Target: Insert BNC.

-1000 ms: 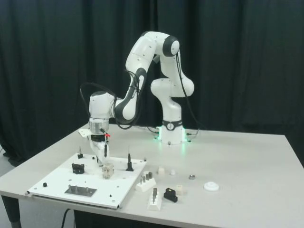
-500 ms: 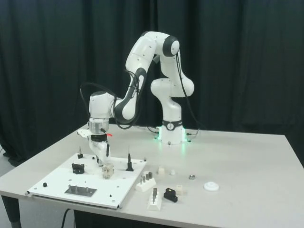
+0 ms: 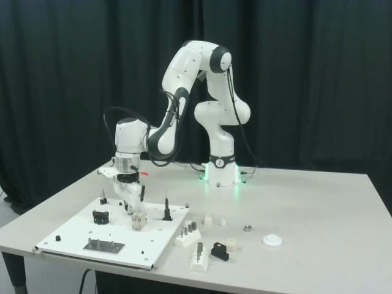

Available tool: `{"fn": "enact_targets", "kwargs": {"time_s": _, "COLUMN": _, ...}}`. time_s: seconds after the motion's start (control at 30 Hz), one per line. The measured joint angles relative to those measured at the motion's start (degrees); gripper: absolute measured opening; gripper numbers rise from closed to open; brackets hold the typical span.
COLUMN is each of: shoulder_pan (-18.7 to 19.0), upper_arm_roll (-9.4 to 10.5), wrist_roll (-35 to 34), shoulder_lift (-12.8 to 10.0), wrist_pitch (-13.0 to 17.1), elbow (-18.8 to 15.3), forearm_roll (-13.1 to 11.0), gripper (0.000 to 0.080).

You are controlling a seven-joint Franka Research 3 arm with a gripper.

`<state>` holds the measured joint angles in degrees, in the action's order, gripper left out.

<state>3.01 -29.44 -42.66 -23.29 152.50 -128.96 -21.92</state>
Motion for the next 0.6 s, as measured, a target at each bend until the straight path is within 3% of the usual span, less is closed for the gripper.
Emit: {"fn": "enact_targets", "kwargs": {"time_s": 0.6, "shoulder_pan": 0.1, "upper_arm_roll": 0.00, "wrist_roll": 5.5, "shoulder_lift": 0.0, "wrist_pitch": -0.1, "elbow": 0.0, "forearm_roll": 0.0, "gripper": 0.0125}}
